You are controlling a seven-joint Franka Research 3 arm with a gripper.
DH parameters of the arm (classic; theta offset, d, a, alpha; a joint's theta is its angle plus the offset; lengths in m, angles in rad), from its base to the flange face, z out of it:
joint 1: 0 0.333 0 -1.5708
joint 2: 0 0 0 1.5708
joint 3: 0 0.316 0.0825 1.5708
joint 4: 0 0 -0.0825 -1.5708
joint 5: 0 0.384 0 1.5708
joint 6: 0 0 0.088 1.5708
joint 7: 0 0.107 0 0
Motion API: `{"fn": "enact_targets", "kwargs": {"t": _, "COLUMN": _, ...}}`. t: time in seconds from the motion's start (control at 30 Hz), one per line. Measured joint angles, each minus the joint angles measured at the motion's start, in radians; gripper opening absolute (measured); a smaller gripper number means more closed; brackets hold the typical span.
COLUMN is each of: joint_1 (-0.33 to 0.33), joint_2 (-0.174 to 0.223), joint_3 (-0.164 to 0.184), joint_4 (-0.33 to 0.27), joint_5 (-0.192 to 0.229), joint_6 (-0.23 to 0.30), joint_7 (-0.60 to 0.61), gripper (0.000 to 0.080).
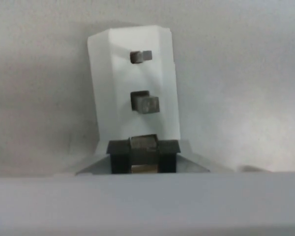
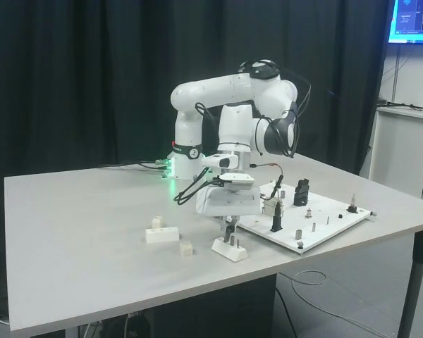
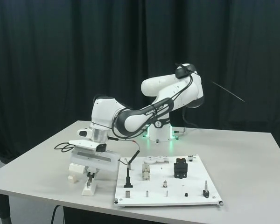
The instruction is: Pick square peg 3.
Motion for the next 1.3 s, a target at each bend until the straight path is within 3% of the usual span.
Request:
{"fn": "enact_targets", "kwargs": {"t": 0.77, "joint_1": 0.016, "joint_2": 0.013, "joint_3": -0.043, "joint_4": -0.021, "joint_5": -0.055, "joint_6": -0.123, "joint_7": -0.001, "gripper": 0.0107}}
{"fn": "enact_targets", "kwargs": {"t": 1.1, "joint_1": 0.029, "joint_2": 0.025, "joint_3": -0.077, "joint_4": -0.015, "joint_5": -0.11, "joint_6": -0.125, "joint_7": -0.006, "gripper": 0.0107}}
{"fn": "enact_targets", "kwargs": {"t": 1.3, "joint_1": 0.035, "joint_2": 0.041, "joint_3": -0.103, "joint_4": -0.002, "joint_5": -0.118, "joint_6": -0.138, "joint_7": -0.008, "gripper": 0.0107}}
